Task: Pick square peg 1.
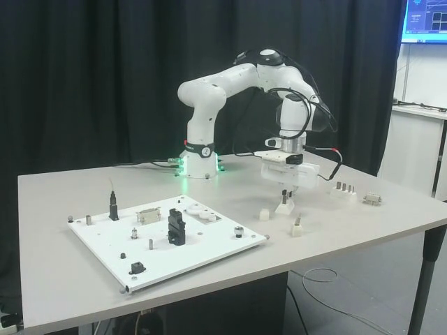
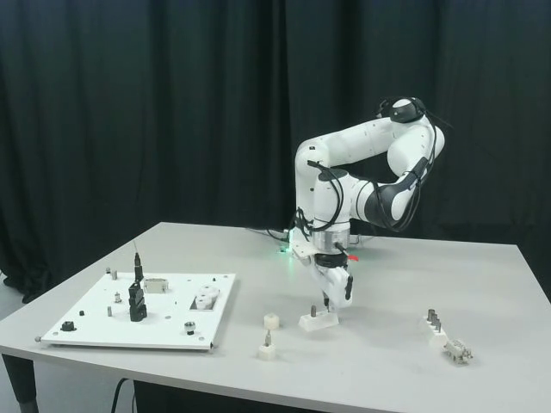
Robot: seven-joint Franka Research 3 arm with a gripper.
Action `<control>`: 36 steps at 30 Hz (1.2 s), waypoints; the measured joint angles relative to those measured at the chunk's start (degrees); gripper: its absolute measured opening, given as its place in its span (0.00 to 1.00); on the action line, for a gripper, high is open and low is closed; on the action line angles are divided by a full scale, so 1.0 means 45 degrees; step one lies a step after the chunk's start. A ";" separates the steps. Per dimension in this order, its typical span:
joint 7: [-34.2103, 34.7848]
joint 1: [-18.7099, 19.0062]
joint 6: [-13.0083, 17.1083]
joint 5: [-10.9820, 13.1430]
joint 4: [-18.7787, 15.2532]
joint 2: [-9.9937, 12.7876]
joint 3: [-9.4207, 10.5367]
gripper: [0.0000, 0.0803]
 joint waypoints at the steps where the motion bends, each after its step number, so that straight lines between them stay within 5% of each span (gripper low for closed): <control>1: 0.0000 0.0000 0.0001 0.0000 -0.0001 0.0000 0.0000 0.25; 6: 0.0000 0.0000 0.0010 0.0007 -0.0006 -0.0001 0.0002 0.25; 7: 0.0000 0.0000 0.0011 0.0009 -0.0006 -0.0001 0.0002 0.07; 17: 0.0081 0.0002 0.0109 0.0039 -0.0008 -0.0036 -0.0082 0.04; 36: 0.0130 0.0335 -0.0689 -0.0900 -0.0010 -0.0146 -0.1695 0.04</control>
